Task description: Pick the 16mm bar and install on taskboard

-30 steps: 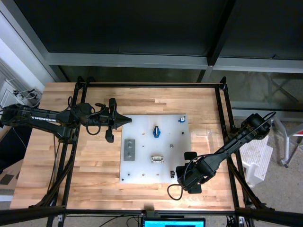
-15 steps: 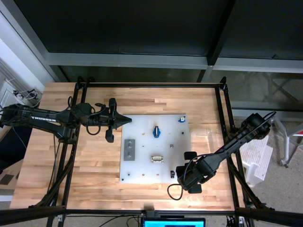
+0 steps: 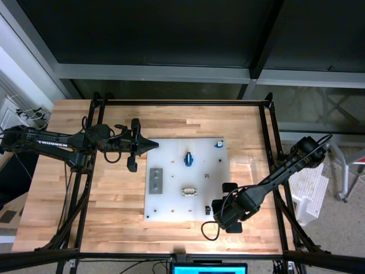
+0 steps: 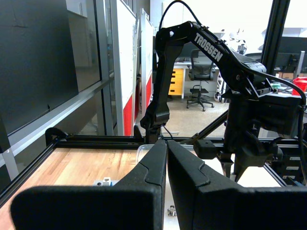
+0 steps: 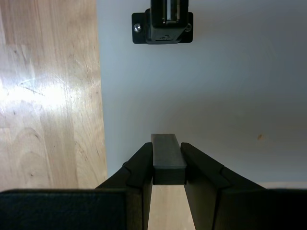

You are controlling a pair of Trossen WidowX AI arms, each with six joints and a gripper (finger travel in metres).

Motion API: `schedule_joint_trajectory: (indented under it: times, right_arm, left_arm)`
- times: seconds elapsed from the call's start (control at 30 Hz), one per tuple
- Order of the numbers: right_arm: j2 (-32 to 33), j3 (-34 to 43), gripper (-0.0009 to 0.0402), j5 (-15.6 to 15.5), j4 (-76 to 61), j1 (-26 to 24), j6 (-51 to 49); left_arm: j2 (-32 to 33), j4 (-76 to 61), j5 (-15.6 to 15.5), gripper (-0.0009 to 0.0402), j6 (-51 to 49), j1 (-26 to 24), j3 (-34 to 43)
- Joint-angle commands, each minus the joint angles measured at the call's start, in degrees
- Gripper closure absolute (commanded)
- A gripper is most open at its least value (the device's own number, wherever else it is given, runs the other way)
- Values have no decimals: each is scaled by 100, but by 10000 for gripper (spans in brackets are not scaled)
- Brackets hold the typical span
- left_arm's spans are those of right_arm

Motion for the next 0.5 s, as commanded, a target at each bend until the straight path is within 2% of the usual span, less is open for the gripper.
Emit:
schedule_joint_trajectory:
  times: [0.03,0.5]
  right_arm:
    - [-11,0,382,28,-59,-2,-111]
    - [-11,13,382,-37,15,46,68]
  left_arm:
    - [0,0,0,392,2,2,0]
    - [0,0,0,392,2,2,0]
